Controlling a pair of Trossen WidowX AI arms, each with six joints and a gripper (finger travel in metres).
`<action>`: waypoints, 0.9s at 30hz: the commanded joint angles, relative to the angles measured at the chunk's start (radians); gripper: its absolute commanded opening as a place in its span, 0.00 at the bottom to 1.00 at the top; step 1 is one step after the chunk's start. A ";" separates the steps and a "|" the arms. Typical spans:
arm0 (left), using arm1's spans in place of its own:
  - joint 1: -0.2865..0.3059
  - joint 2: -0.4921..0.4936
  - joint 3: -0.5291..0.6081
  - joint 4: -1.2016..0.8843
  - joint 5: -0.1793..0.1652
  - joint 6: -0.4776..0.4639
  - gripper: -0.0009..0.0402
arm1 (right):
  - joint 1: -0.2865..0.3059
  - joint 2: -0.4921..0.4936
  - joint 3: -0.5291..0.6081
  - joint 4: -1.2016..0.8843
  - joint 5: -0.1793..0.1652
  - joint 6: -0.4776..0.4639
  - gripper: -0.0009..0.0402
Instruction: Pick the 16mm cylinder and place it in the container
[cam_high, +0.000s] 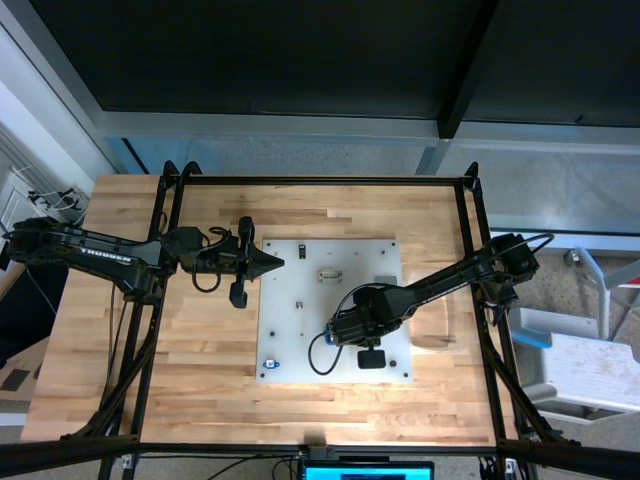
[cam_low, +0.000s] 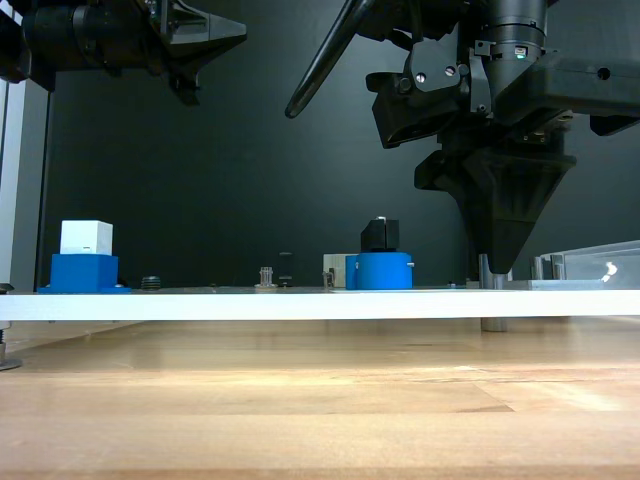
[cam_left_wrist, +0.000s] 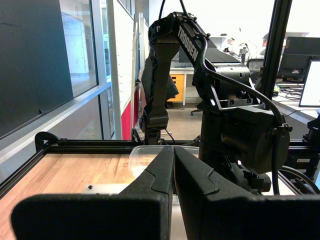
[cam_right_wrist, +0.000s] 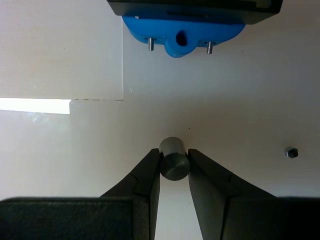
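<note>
The 16mm cylinder (cam_right_wrist: 174, 167) is a short grey metal pin standing upright on the white task board (cam_high: 300, 340). My right gripper (cam_right_wrist: 174, 153) points straight down over it, and both fingers press its sides. In the low view the right gripper (cam_low: 495, 262) tapers down to the board, with the pin's grey shaft just showing at its tip. The container (cam_high: 432, 325), a clear tub, sits on the wood just right of the board and also shows as the container (cam_low: 590, 262) low at the right. My left gripper (cam_high: 275, 262) hovers shut at the board's left edge, holding nothing.
A blue base carrying a white cube (cam_low: 85, 262) stands at the board's near left. A blue round holder (cam_low: 385, 270) with a black part on top sits mid-board. A blue bracket (cam_right_wrist: 182, 30) lies beyond the cylinder, a small hex nut (cam_right_wrist: 291, 152) beside it. Black frame rails border the table.
</note>
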 joint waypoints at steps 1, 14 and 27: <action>0.000 0.000 0.000 0.000 0.000 0.000 0.02 | 0.000 -0.002 0.000 -0.003 0.000 0.000 0.10; 0.000 0.000 0.000 0.000 0.000 0.000 0.02 | 0.000 -0.045 0.001 -0.024 0.001 0.008 0.09; 0.000 0.000 0.000 0.000 0.000 0.000 0.02 | 0.000 -0.128 0.001 -0.046 0.001 0.010 0.09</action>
